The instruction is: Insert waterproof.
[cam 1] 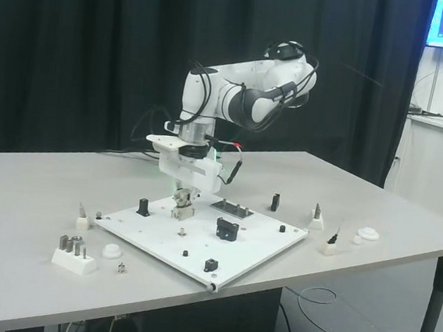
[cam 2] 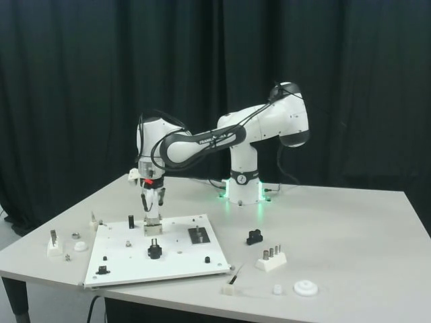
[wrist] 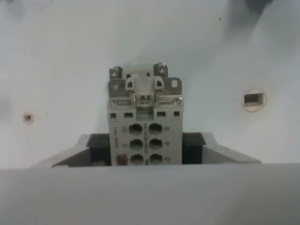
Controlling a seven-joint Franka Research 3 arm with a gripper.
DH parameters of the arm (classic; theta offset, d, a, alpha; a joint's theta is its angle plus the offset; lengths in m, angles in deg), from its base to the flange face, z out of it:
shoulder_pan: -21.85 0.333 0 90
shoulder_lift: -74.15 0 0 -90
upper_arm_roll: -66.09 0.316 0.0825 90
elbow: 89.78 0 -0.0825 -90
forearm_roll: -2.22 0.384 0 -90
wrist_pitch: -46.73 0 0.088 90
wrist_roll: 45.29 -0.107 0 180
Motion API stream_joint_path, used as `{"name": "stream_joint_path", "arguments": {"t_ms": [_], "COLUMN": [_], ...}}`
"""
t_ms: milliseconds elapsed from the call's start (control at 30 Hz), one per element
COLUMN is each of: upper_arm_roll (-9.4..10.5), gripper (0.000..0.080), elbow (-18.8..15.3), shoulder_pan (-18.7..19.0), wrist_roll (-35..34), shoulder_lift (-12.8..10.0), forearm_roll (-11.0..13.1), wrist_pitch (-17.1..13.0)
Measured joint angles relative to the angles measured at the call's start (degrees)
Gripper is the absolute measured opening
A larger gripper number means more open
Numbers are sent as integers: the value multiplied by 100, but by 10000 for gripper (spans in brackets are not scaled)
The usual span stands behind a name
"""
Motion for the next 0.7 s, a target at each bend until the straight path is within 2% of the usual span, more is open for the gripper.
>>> {"name": "stream_joint_path", "arguments": {"t_ms": [700], "upper_arm_roll": [76], "gripper": [311], "elbow": [-74], "shoulder_pan": [147], "wrist_roll": [-15], "shoulder_lift": [-66], "forearm_roll": [-40], "wrist_pitch": [-201]}}
